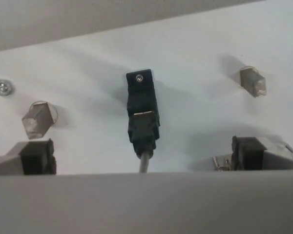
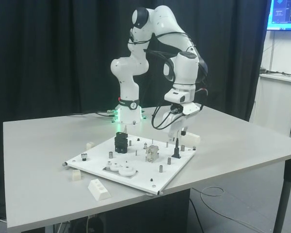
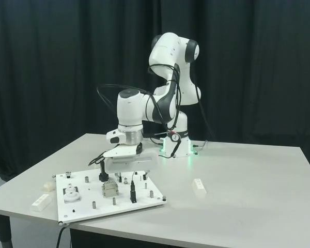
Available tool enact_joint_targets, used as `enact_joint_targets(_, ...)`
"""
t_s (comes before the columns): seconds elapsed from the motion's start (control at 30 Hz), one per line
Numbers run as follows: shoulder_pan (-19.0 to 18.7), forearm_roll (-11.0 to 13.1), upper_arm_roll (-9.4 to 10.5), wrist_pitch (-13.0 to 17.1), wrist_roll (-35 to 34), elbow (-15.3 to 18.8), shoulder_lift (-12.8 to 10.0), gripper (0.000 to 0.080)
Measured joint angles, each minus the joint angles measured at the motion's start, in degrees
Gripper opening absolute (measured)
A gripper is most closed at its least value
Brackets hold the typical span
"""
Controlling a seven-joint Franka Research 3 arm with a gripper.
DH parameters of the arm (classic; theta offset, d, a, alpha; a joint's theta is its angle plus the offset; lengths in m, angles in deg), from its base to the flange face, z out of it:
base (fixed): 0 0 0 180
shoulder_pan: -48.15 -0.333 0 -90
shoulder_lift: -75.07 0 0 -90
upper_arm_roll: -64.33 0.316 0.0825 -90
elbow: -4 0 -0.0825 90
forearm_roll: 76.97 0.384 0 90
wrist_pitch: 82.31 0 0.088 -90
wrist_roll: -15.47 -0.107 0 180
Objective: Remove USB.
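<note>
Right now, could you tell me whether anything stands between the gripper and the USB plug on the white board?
Nothing visible does. In the wrist view the black USB plug sits in its socket on the white board, with open space between it and the gripper.

No readable text, labels, brands or numbers in any view. The screen (image 2: 285, 14) at the far right edge of the first room view shows some graphics, but they're too small to make out. Nothing printed on the white board (image 2: 136, 164) either.
</note>
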Motion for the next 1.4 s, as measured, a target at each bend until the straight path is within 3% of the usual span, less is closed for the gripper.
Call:
enact_joint_targets(0.3, 0.3, 0.0, 0.02, -0.7, -0.6, 0.0, -0.1, 0.0800)
enact_joint_targets(0.33, 0.3, 0.0, 0.02, -0.8, -0.7, 0.0, -0.1, 0.0664)
enact_joint_targets(0.67, 0.3, 0.0, 0.16, -1.0, -1.5, -0.4, -0.1, 0.0664)
enact_joint_targets(0.7, 0.3, 0.0, 0.20, -1.0, -1.6, -0.5, -0.1, 0.0264)
enact_joint_targets(1.0, 0.3, 0.0, 0.29, -1.3, -1.9, -0.9, -0.1, 0.0264)
enact_joint_targets(1.03, 0.3, 0.0, 0.29, -1.3, -1.9, -0.9, -0.1, 0.0027)
enact_joint_targets(1.4, 0.5, 0.0, 0.26, -1.3, -2.4, -0.9, -0.1, 0.0027)
